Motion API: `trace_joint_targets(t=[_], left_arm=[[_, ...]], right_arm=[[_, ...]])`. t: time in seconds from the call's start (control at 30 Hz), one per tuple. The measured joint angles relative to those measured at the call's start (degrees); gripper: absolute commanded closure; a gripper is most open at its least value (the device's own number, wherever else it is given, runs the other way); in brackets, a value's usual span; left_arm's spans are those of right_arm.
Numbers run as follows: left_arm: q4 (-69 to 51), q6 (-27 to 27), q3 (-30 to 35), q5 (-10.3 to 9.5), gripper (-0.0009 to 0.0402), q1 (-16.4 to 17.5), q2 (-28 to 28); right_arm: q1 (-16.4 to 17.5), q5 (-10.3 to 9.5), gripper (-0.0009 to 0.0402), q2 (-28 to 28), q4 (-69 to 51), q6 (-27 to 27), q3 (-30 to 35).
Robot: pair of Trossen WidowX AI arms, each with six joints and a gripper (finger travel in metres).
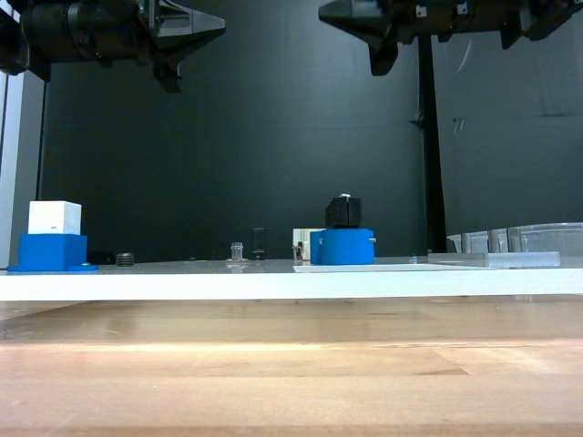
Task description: Remove the 16mm cylinder and place in the container
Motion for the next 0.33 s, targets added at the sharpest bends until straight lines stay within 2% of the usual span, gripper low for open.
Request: trace_joint_targets(t=[0.17, 0.27, 0.33], left_arm=[[0.0, 0.0, 0.0, 0.0, 0.0393, 0.0, 0.0], [0.0, 0.0, 0.0, -0.02, 0.0393, 0.0, 0.0], [0.0, 0.0, 0.0, 0.0, 0.0393, 0.0, 0.0]], right_arm=[[-1.3, -0.61, 0.0393, 0.0, 2.1, 0.1, -0.9], [-2.3, -2.67, 0.0393, 0.0, 4.5, 1.3, -2.1], [-2.5, -2.73, 0.0393, 0.0, 5.7, 1.7, -3.0]])
